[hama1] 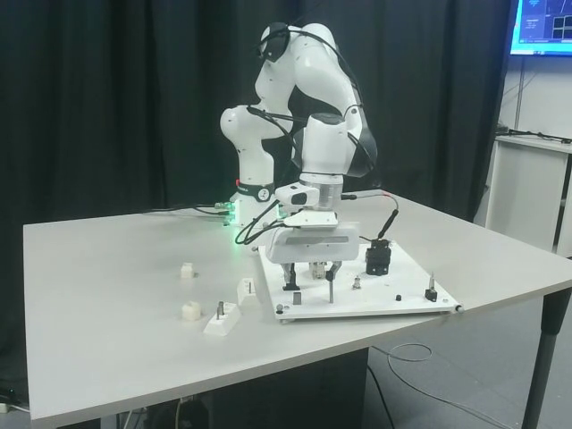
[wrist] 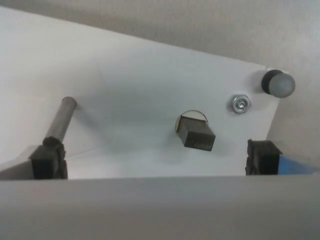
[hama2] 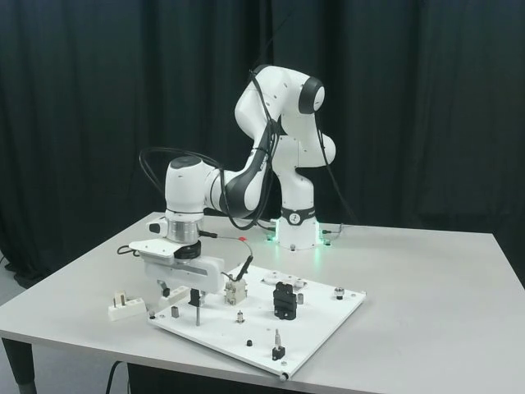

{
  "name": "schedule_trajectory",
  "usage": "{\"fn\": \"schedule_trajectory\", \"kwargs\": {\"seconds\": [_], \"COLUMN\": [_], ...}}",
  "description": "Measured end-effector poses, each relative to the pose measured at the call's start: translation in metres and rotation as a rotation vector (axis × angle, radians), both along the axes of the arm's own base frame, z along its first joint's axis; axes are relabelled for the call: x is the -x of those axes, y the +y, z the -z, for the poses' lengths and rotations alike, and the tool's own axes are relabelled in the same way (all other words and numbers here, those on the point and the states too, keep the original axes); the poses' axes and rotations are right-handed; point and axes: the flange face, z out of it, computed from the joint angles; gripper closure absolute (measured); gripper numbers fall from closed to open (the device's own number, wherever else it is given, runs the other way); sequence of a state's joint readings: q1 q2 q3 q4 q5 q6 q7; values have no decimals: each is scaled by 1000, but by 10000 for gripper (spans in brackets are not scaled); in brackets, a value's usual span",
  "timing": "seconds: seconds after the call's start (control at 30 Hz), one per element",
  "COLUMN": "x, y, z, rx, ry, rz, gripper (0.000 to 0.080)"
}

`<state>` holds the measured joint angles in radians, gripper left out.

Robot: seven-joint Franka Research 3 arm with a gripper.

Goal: Insert round peg 2.

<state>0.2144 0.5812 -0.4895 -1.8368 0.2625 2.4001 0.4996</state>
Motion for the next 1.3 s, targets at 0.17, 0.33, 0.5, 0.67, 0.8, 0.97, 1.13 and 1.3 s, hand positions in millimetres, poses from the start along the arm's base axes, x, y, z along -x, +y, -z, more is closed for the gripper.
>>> {"fn": "schedule_trajectory", "kwargs": {"seconds": [0.17,0.33,0.5,0.67,0.8,0.97,1.13,1.3], "x": [0,-1,0,1,2,2,1,0], "y": [0,1,3,3,2,1,0,0], "z": [0,1,5,10,13,12,10,9], "rx": [2,4,6,9,12,17,20,21], "ry": [-6,-15,-32,-50,-61,-74,-83,-87], "rz": [-1,-3,-5,1,4,4,4,3], "gripper": [3,3,3,3,3,3,3,3]}}
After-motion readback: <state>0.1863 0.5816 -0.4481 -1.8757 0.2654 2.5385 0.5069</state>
